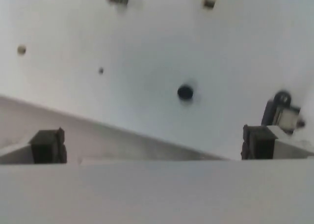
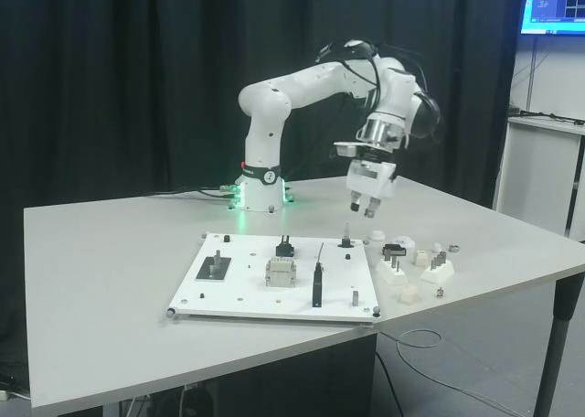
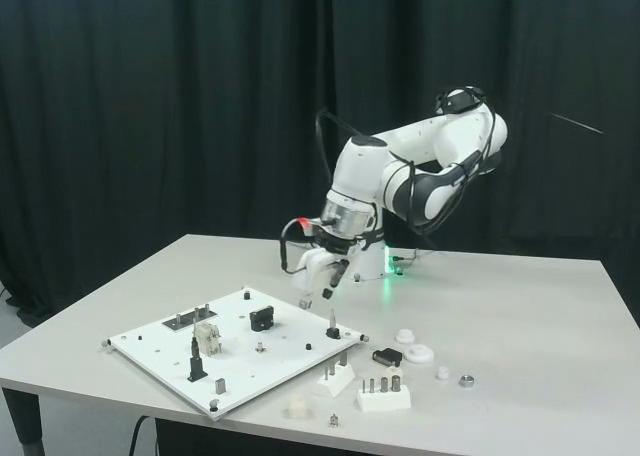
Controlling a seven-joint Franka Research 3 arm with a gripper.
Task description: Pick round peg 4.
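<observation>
I am looking at black curtains (image 2: 137,79) hanging in folds behind the grey bench (image 2: 101,252) and filling the backdrop in both room views. A lit screen (image 2: 555,5) is glowing in the upper corner of the first room view, above a white cabinet (image 2: 539,165) standing beside the bench. A cable (image 2: 416,339) is lying on the floor under the bench edge.
</observation>
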